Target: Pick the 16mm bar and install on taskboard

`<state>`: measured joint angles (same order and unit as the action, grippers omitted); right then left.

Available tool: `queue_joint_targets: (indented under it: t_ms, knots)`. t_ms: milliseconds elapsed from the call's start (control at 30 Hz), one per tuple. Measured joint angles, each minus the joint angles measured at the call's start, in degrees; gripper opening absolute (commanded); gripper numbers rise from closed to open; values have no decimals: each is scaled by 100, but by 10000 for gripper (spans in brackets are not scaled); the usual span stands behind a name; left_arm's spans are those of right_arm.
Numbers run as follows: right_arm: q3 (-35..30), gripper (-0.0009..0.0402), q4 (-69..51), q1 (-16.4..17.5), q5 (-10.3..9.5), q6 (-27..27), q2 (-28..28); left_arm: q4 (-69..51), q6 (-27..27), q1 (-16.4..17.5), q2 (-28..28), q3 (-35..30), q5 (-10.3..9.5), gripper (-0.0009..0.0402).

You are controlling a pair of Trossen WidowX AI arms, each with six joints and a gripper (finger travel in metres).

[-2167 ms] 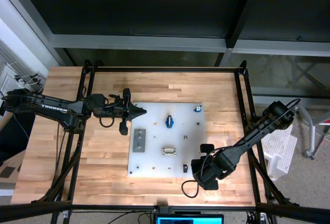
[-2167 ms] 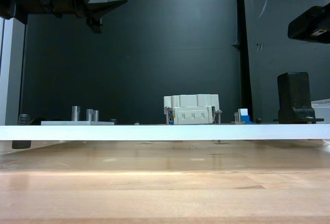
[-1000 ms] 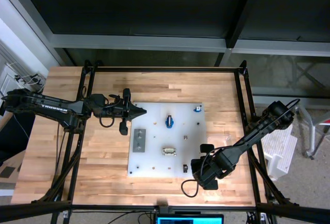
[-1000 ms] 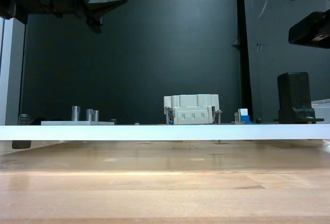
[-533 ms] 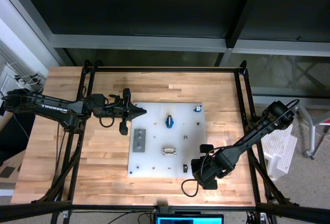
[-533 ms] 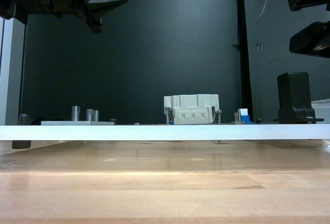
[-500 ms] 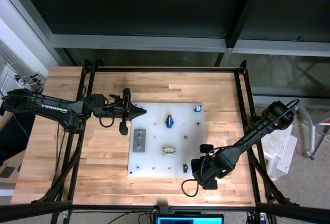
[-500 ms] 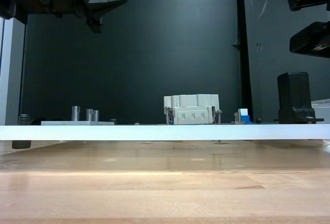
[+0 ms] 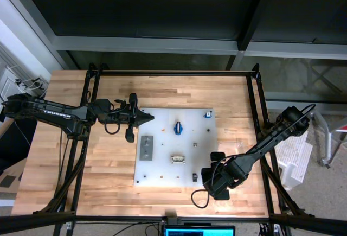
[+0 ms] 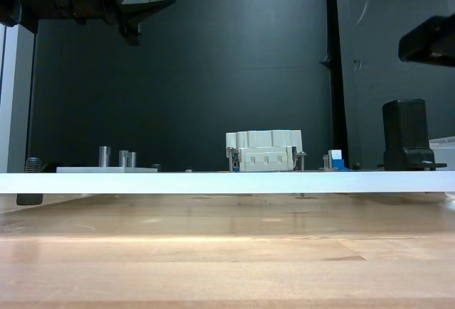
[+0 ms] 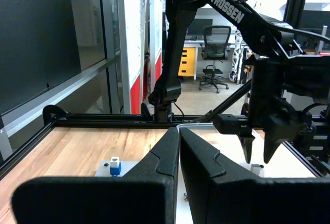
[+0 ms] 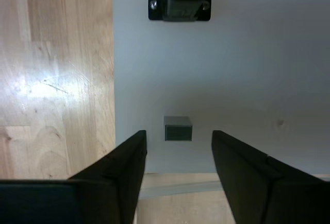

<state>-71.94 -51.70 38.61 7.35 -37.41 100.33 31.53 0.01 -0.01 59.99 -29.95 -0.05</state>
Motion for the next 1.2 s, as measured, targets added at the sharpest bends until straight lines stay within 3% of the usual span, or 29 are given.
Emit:
queue_joint_targets:
  t_ms: [200, 667, 833, 1067, 1200]
  knots:
    - [-129, 225, -122, 0, 20, 7, -240, -2, 0, 0, 0, 0, 2, 0]
    - [-199, 219, -205, -20, 15, 181, -442, -2, 2, 0, 0, 0, 2, 0]
    - [-175, 173, -223, -282, 17, 658, -780, -2, 2, 0, 0, 2, 2, 0]
    - [-162, 87, -197, -918, 68, 1058, -1460, 0, 0, 0, 0, 2, 0, 0]
    - [-162, 44, -160, -1191, 369, 1366, -1727, 0, 2, 0, 0, 0, 0, 0]
